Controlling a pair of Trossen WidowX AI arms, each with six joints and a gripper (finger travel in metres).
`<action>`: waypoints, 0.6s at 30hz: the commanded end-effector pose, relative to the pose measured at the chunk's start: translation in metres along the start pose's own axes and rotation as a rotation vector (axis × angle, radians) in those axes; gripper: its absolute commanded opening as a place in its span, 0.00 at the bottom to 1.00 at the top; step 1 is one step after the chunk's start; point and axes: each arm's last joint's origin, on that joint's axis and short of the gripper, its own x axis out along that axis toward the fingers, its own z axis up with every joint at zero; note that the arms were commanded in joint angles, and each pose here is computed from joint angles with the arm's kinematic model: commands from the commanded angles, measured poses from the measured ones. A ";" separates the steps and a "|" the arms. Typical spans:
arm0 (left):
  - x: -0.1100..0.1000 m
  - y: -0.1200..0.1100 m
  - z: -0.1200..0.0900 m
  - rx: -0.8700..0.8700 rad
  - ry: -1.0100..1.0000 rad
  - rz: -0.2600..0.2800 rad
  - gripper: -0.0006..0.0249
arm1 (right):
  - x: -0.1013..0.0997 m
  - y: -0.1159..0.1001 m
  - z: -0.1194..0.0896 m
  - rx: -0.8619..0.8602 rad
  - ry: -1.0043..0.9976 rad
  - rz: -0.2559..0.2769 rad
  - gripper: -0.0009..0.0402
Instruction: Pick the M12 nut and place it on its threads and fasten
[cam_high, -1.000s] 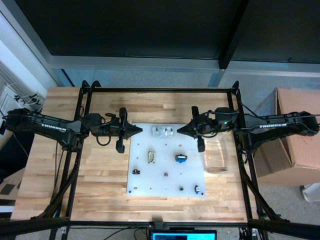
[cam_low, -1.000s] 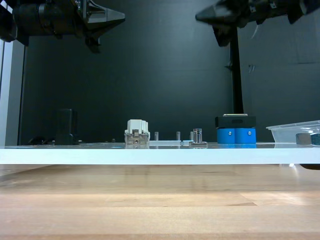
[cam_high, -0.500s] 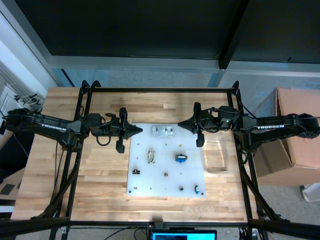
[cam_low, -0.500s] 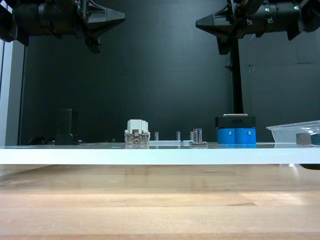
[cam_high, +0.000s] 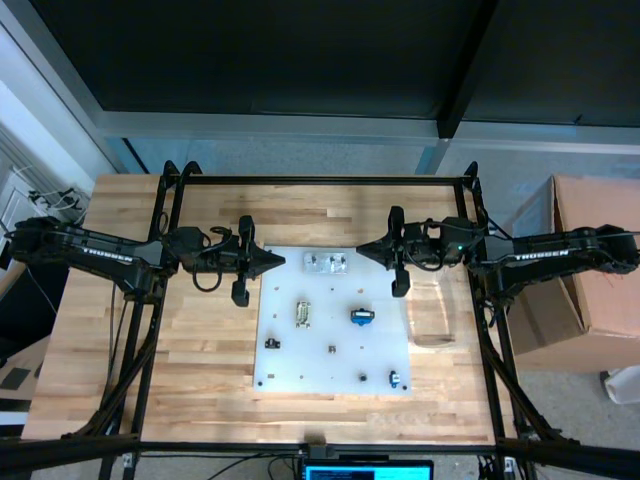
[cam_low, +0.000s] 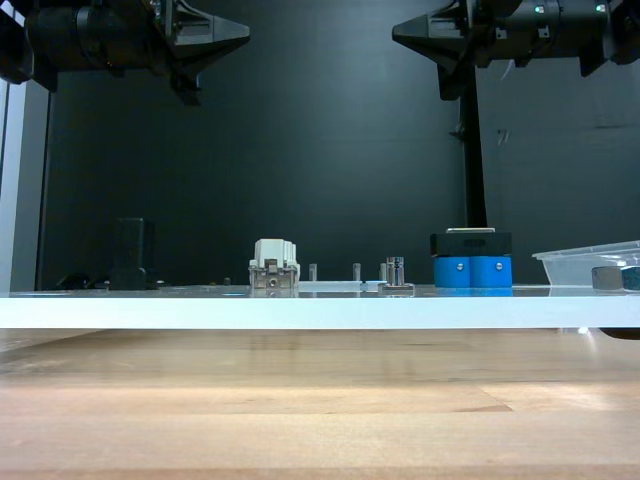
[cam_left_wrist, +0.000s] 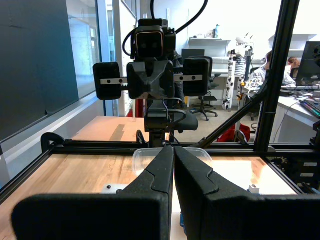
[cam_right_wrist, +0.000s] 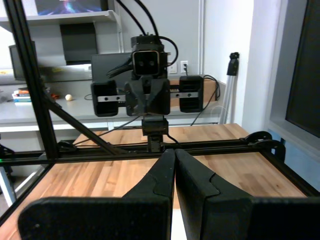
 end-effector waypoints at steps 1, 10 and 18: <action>0.000 0.000 0.000 0.000 0.000 0.000 0.03 | 0.000 0.000 0.000 0.000 0.002 0.001 0.02; 0.000 0.000 0.000 0.000 0.000 0.000 0.02 | 0.000 0.001 -0.001 -0.013 0.008 0.022 0.02; 0.000 0.000 0.000 0.000 0.000 0.000 0.02 | 0.000 0.001 -0.001 -0.013 0.009 0.022 0.02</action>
